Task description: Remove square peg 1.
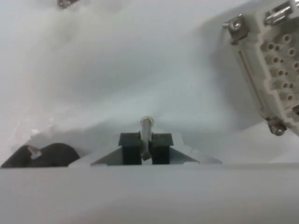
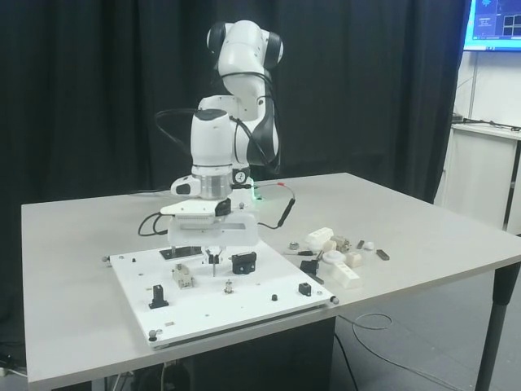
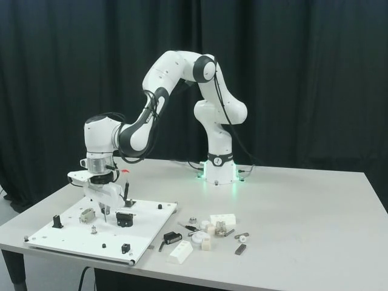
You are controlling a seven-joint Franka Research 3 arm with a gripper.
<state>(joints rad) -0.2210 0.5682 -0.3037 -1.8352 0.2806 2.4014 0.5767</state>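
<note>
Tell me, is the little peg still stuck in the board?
No, it's out. The gripper holds the peg shut between its fingers, lifted above the white board.

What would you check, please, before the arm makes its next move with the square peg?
1. Peg held: the gripper is shut on the square peg: ok.
2. Peg clear of the white board: it hangs above it in the first room view: ok.
3. Peg upright in the grip: roughly vertical: ok.
4. Multi-pin connector apart from the peg: ok.
5. Which hole it left: cannot tell.
6. Loose parts on the grey table lie off the board: ok.
</note>
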